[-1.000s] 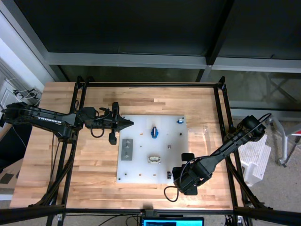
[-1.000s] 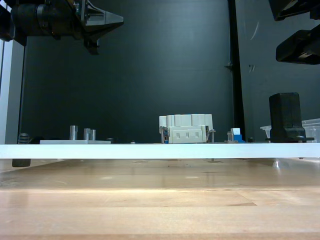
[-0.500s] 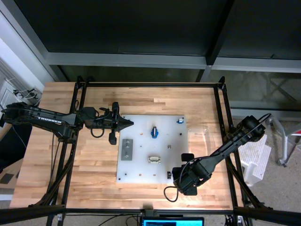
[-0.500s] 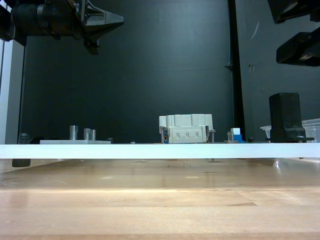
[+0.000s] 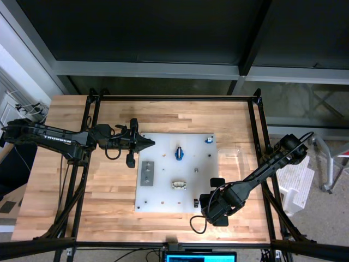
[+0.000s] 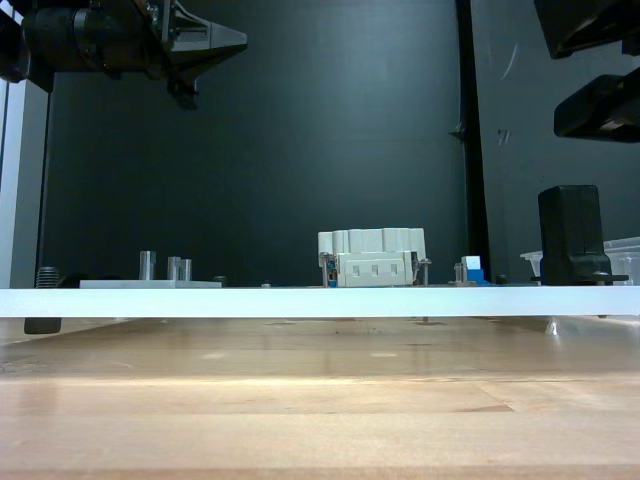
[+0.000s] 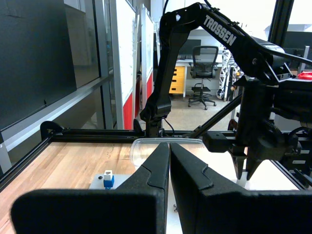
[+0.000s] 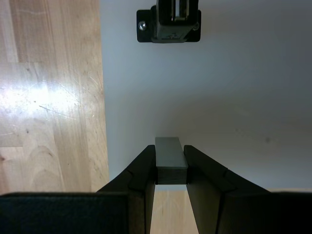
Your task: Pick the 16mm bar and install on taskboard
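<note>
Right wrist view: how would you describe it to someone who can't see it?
The right tool grips a small grey bar between two black fingers, over a white board. A black connector sits on the board ahead, and wooden table shows beside it. The left tool, outside this view, hangs shut near the board's far left corner.

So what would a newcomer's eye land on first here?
The right tool, over the near right corner of the taskboard, is shut on the 16mm bar, a small grey piece against the white surface. The left tool, shut and empty, hangs high over the board's far left edge.
</note>
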